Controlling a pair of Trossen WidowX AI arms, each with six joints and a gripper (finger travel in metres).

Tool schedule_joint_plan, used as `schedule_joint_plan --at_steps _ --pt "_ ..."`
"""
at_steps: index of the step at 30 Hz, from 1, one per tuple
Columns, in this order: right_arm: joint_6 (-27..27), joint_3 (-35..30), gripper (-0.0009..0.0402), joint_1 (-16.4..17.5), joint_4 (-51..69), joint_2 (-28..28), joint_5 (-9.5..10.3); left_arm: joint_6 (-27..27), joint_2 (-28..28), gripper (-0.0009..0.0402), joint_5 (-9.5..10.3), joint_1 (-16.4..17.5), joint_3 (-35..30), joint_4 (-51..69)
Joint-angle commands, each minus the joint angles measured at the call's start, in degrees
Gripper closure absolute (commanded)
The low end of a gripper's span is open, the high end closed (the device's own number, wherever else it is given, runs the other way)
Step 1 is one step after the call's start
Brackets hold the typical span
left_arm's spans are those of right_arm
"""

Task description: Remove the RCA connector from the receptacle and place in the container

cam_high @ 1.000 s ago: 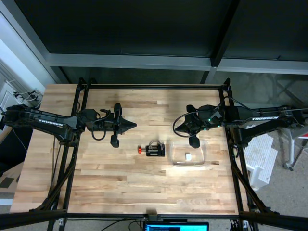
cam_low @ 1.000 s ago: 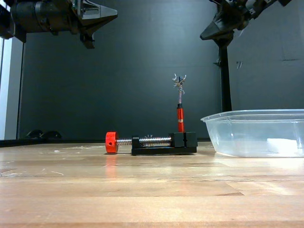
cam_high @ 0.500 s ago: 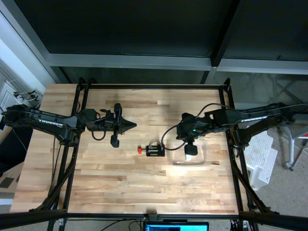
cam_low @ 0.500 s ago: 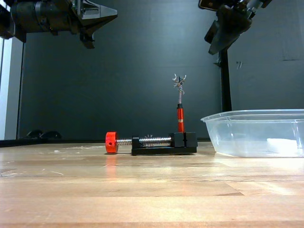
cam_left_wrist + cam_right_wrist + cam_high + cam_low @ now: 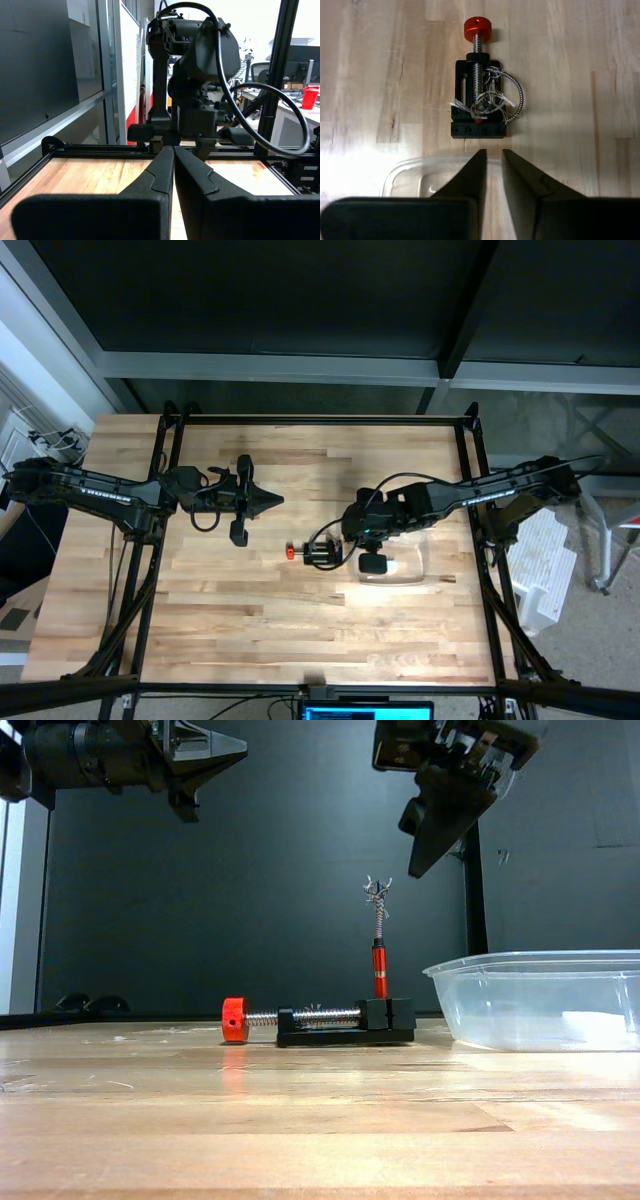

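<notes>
Hanging above the bench (image 5: 250,620), the right gripper (image 5: 493,152) pointed steeply down, its tip over the left rim of the container (image 5: 530,1005). It sat high over the receptacle (image 5: 345,1020) and touched neither. Its fingers (image 5: 472,172) were released, parted by a narrow gap with nothing between them.

The receptacle lay flat near the middle of the bench, its red-orange end cap (image 5: 234,1019) turned toward the left edge. From its clamping end, the RCA connector (image 5: 379,968) stood upright, seated in the black block. A thin braided wire (image 5: 378,895) rose from the connector and ended in a frayed tuft. In the right wrist view, that wire curled in a pale loop beside the block.

The container rested just beside the receptacle, on the side toward the bench's right edge. They were close, though the pictures did not show whether they touched. A small white piece (image 5: 592,1025) lay on its floor.

The left gripper (image 5: 173,150) was parked high over the left half of the bench, well apart from everything. It pointed level toward the right edge, fingers clenched together on nothing.
</notes>
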State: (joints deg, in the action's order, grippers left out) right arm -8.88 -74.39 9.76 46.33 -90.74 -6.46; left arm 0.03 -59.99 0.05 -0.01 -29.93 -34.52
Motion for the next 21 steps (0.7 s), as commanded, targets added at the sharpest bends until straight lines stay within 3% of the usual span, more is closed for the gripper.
schedule_joint_plan --at_steps 1,10,21 --pt "-1.5 -1.0 0.0298 0.1 -0.1 -2.1 -0.04 0.0 0.0 0.0393 0.0 0.0 0.0 0.0" --pt "-2.9 -1.6 0.0226 0.7 -4.0 -6.5 -1.57 0.0 0.0 0.0393 0.0 0.0 0.0 0.0" --pt "-2.6 -1.5 0.0219 0.8 -7.8 -11.0 -1.51 0.0 0.0 0.0393 0.0 0.0 0.0 0.0"
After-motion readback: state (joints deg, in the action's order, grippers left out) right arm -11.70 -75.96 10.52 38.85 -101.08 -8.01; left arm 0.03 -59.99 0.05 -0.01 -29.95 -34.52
